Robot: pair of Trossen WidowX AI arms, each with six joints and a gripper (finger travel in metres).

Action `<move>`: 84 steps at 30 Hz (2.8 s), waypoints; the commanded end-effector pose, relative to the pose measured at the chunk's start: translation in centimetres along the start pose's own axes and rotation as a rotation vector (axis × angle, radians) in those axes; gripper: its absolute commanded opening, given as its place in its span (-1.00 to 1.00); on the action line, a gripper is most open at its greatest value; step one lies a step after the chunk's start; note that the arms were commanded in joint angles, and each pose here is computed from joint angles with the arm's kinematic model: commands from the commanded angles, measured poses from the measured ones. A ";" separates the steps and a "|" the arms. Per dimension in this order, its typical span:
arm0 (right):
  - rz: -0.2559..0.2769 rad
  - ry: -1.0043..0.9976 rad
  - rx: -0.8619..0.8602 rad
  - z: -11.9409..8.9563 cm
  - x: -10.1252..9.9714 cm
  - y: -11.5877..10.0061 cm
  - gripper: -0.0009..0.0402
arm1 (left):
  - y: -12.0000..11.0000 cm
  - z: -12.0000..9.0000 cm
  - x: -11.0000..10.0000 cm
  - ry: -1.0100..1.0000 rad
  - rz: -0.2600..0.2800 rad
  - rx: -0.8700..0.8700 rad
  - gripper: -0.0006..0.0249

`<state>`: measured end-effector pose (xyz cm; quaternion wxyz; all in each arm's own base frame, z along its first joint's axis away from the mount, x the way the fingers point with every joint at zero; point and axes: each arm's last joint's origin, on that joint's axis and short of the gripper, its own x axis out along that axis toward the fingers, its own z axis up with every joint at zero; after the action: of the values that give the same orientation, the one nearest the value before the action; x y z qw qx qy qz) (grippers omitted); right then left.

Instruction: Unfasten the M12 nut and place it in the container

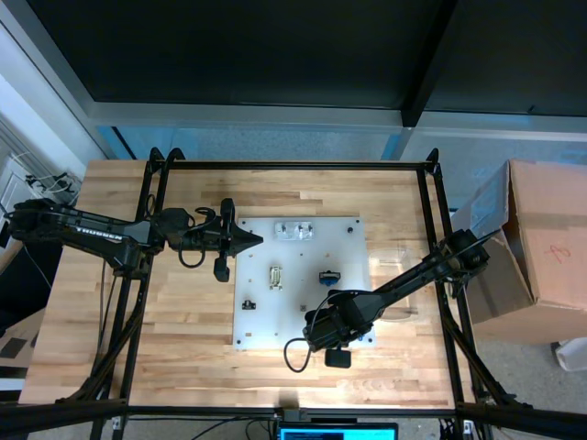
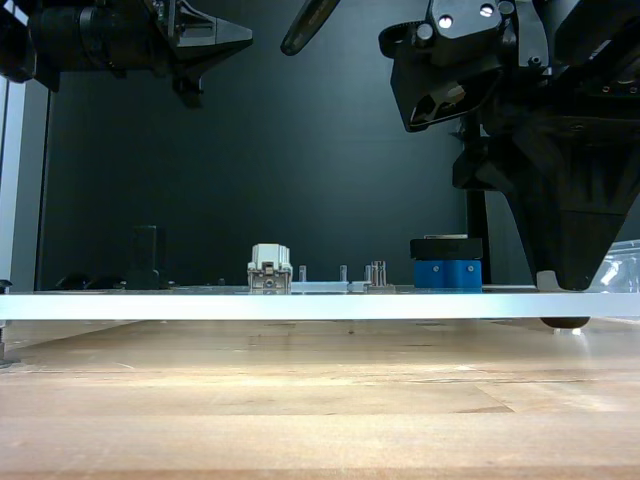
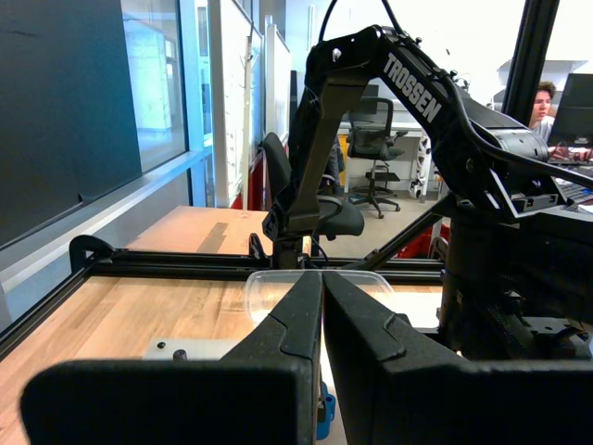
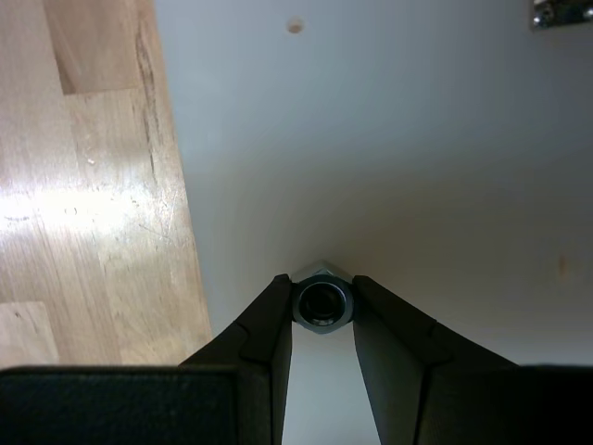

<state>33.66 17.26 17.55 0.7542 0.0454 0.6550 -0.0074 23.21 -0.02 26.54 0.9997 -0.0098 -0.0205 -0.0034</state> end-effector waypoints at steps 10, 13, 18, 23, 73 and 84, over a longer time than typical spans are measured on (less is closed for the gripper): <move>-0.002 0.001 -0.519 0.0 0.0 0.0 -0.91 | 0.0 0.0 0.0 -0.001 0.000 0.000 -0.95; -0.002 0.000 -0.689 0.0 0.0 0.0 -0.93 | 0.0 0.0 0.0 -0.001 0.000 0.000 -0.95; -0.001 -0.001 -0.940 0.0 -0.1 0.0 -0.91 | 0.0 0.0 0.0 -0.001 0.000 0.000 -0.95; 0.002 -0.002 -1.066 0.0 -0.1 0.0 -0.86 | 0.0 0.0 0.0 -0.001 0.000 0.000 -0.95; 0.125 0.007 -0.078 -1.1 -3.2 -0.4 -0.95 | 0.0 0.0 0.0 -0.001 0.000 0.000 -0.95; 0.108 0.022 -0.090 -1.1 -0.4 -0.3 -0.96 | 0.0 0.0 0.0 -0.001 0.000 0.000 -0.95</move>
<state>32.45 17.00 18.09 0.7476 0.0511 0.6590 0.0645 23.21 -0.02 26.57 0.9997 -0.0098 -0.0214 -0.0035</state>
